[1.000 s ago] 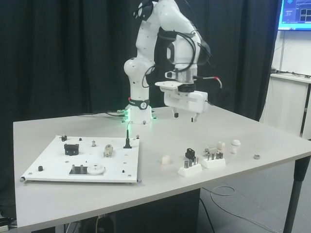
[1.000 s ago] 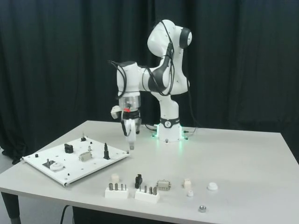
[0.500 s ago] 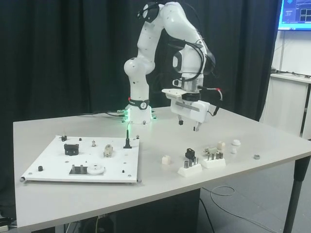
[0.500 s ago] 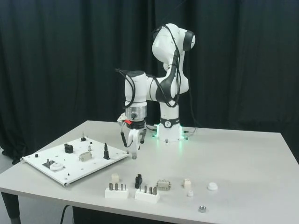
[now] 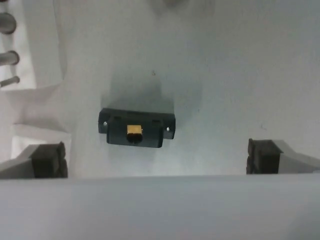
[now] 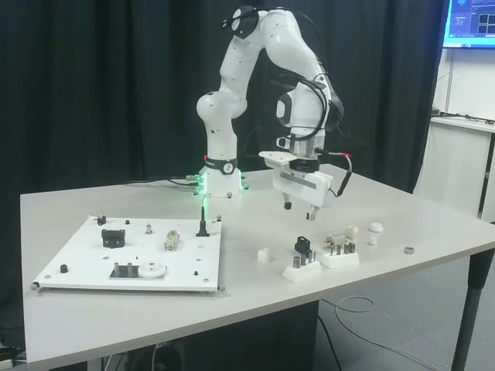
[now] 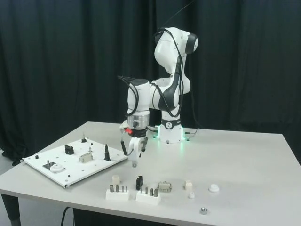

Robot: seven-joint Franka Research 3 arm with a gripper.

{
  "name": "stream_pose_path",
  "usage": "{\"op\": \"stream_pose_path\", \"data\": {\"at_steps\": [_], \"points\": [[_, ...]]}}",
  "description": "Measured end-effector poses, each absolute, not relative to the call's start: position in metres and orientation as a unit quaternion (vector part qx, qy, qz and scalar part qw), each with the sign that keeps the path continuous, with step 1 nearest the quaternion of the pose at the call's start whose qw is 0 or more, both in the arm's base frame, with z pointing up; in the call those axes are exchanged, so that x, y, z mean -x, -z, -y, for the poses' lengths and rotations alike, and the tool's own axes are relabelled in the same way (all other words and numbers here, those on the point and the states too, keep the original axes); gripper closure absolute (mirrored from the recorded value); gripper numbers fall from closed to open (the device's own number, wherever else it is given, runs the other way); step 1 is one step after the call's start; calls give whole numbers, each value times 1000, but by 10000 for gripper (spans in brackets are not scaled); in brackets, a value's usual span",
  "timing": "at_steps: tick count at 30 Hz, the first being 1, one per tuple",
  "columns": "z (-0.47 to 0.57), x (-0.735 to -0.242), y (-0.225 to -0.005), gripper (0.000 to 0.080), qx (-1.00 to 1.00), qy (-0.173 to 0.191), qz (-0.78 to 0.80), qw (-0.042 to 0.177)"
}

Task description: Pick D-SUB.

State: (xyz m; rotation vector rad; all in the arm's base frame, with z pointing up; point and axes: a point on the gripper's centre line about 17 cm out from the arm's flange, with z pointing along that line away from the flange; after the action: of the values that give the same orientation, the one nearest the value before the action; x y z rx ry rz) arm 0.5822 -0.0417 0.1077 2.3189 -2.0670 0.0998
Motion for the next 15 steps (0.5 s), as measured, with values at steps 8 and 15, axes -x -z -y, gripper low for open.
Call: {"op": "stream_pose_path", "data": {"at_steps": [8,15], "points": [[41,-588,-93,3,-742,-36,669,9],[42,-594,-80,3,-742,-42,669,3]]}}
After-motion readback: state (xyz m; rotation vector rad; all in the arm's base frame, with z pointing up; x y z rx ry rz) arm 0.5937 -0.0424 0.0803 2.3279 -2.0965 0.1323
